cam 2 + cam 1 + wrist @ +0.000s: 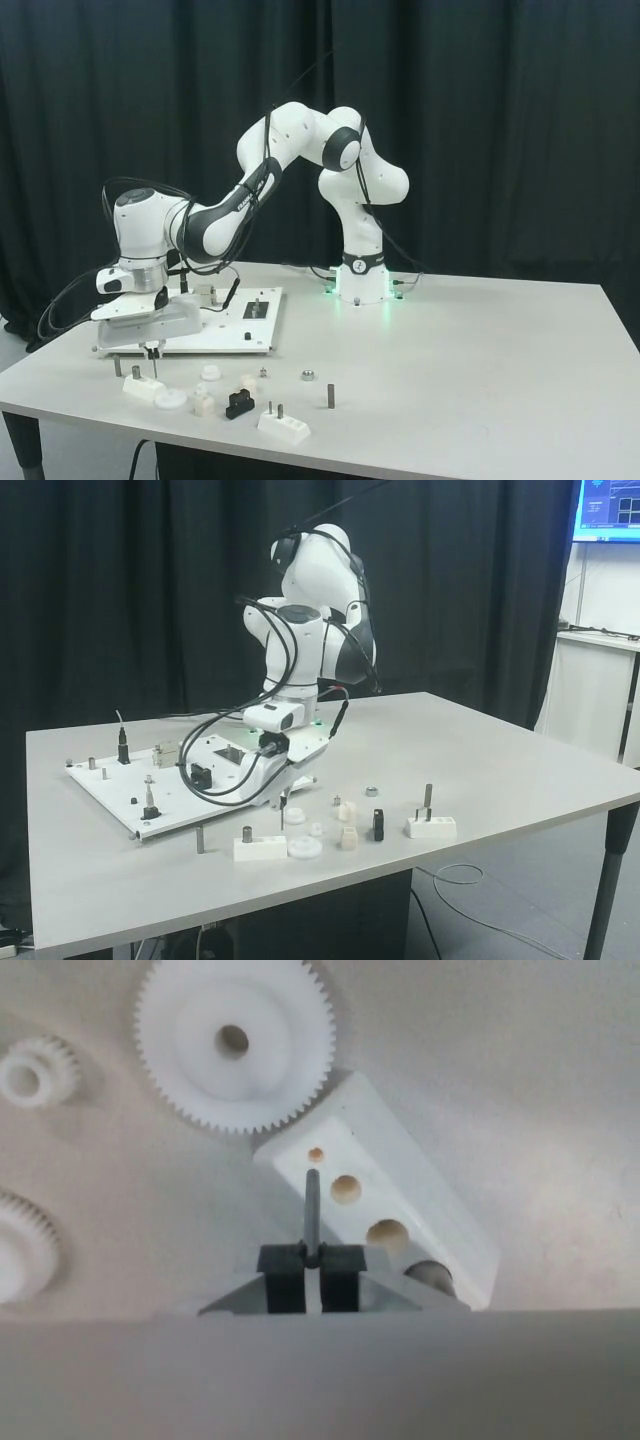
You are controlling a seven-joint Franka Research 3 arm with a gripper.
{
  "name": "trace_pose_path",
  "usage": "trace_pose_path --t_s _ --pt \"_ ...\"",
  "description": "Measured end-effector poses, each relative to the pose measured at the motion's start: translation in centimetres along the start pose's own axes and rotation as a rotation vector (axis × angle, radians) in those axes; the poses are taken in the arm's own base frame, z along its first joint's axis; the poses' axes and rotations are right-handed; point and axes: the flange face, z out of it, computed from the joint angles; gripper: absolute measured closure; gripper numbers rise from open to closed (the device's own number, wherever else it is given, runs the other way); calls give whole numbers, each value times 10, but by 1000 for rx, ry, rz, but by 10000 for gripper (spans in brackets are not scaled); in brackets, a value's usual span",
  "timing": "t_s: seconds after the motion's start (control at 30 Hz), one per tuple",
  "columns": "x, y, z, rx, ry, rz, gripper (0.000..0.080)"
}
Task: Insert round peg 1.
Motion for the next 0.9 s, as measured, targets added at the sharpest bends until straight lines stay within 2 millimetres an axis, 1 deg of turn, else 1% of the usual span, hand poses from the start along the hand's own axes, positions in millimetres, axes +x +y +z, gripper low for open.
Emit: trace_pose_path --t_s 0.2,0.47,0.67,0.9 --pt "0 7 -4 -23 0 9 774" --pt "-2 27 -14 -67 -4 24 774" --pt "-5 50 -24 -102 -11 38 774" --pt "-13 85 -33 -133 -25 65 774"
